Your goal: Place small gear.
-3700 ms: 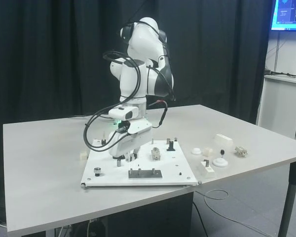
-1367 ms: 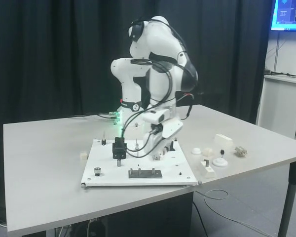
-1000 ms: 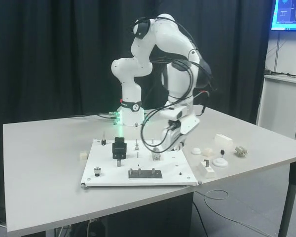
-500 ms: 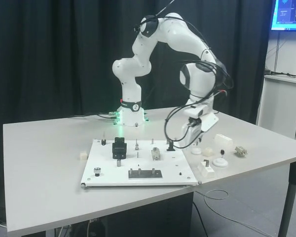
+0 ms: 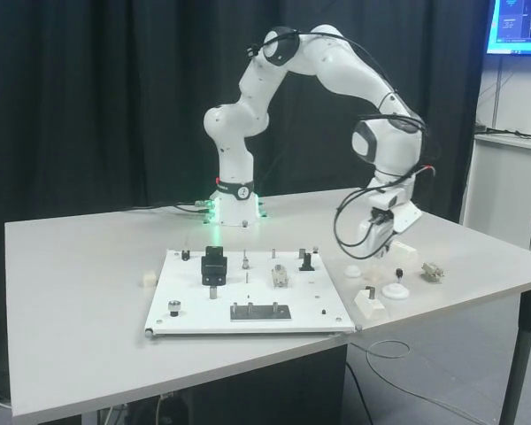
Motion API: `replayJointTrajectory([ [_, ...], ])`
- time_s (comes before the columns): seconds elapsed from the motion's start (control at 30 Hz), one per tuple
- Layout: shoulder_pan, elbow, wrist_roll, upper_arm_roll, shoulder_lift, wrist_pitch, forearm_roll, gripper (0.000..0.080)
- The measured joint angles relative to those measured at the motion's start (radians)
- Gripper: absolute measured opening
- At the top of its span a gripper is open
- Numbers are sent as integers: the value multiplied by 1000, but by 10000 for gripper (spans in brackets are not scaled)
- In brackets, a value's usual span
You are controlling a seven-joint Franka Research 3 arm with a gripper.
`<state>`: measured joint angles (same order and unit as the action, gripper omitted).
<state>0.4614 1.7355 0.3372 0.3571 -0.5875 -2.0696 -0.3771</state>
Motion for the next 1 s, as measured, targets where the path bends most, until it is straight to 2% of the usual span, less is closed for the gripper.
replayJointTrajectory([
  [0.27,71,22,114,-35,4,-61,1,194],
  [0.5,145,44,207,-40,5,-101,9,194],
  [0.6,174,56,243,-40,5,-111,22,194],
  [0.83,224,81,363,-40,5,-138,83,194],
  [1.0,245,99,434,-40,5,-161,101,194],
])
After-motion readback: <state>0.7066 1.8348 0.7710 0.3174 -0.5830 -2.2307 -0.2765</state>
